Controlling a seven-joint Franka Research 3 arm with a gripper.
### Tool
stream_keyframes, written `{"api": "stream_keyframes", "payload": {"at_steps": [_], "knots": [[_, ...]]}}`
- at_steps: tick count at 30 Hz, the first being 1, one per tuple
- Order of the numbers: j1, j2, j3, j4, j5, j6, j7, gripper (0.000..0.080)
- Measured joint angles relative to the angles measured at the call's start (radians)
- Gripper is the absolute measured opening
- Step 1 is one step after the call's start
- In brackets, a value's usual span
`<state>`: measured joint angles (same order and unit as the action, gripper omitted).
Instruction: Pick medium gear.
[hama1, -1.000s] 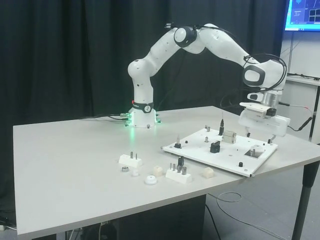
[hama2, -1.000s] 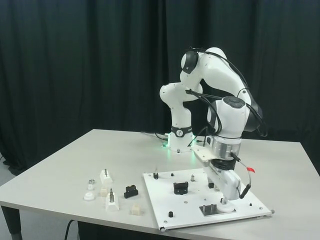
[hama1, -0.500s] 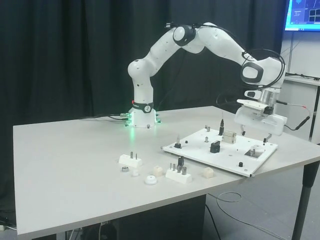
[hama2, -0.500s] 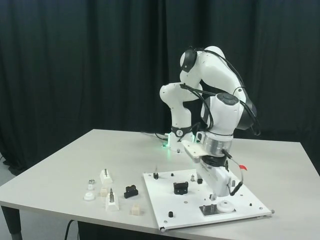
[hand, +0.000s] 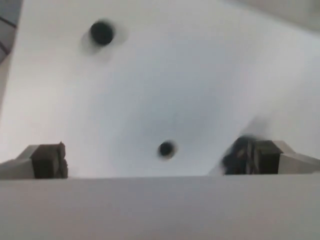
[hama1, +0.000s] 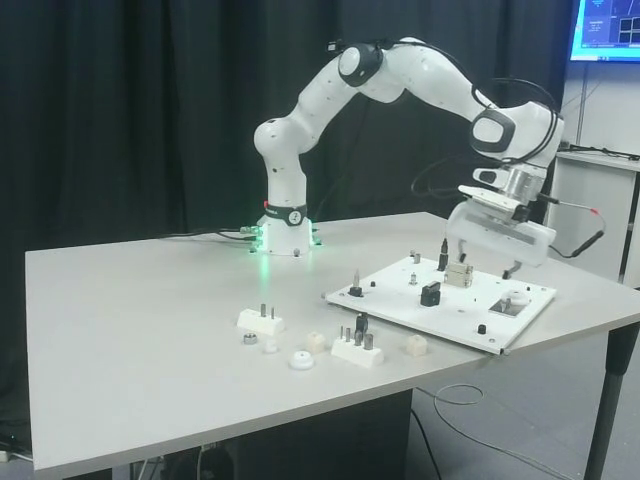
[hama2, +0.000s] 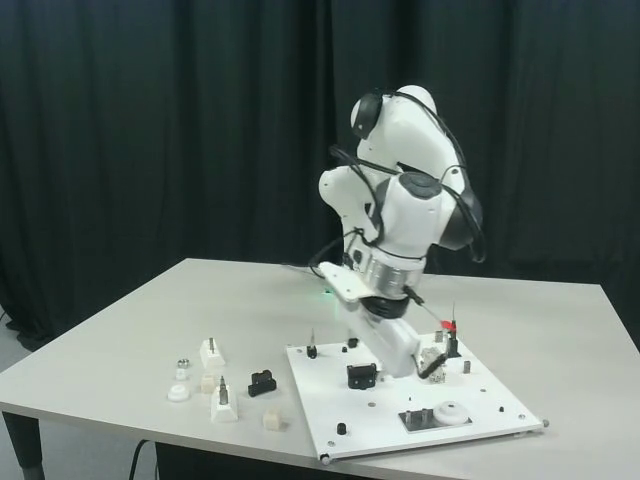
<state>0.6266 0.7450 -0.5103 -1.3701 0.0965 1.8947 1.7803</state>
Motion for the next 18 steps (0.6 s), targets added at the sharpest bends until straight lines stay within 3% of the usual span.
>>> {"api": "stream_keyframes", "payload": {"at_steps": [11,14,18], "knots": [[-0.112,-0.020,0.032,0.000,-0.070,-0.055,-0.279,0.0800],[-0.163,-0.030,0.066,-0.001,-0.102,-0.060,-0.326,0.0800],[-0.248,-0.047,0.139,-0.002,-0.155,-0.062,-0.405,0.0800]]}}
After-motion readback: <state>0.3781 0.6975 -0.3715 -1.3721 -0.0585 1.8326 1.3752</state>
